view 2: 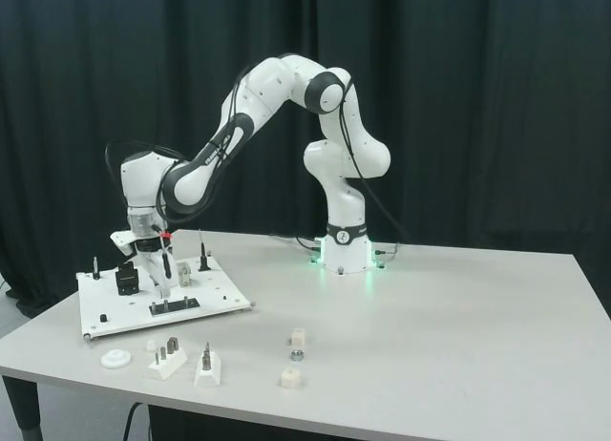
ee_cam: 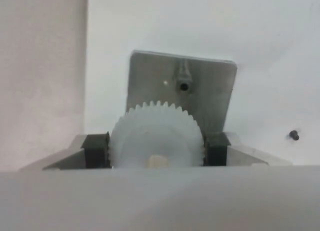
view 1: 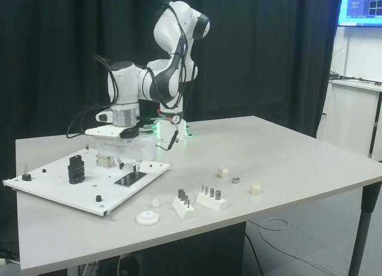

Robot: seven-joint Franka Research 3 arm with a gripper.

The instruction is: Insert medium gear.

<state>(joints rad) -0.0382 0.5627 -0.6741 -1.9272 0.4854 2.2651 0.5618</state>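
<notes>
- Closest to the wrist camera, the white medium gear (ee_cam: 156, 137) sits between the two black fingertips (ee_cam: 95, 150), which press on its opposite edges; the gripper (ee_cam: 156, 150) is closed on it, about as wide as the gear.
- It is a flat round disc with many small, even teeth all around its rim, and a pale hub shows at its centre.
- Its flat face is turned toward the wrist camera, so its axis runs along the gripper's pointing direction, and the disc lies across the line between the fingers.
- Beyond the gear is a grey metal plate (ee_cam: 181, 91) with a small dark hole; I cannot tell if the gear touches it.
- In the room views, the gripper (view 2: 158, 279) hangs over the white board (view 2: 220, 298) on the grey desk (view 2: 458, 336), near a black block (view 2: 126, 279).
- Another white gear (view 1: 145, 217) lies on the desk in front of the board, beside two small white stands with pins (view 1: 197, 201).
</notes>
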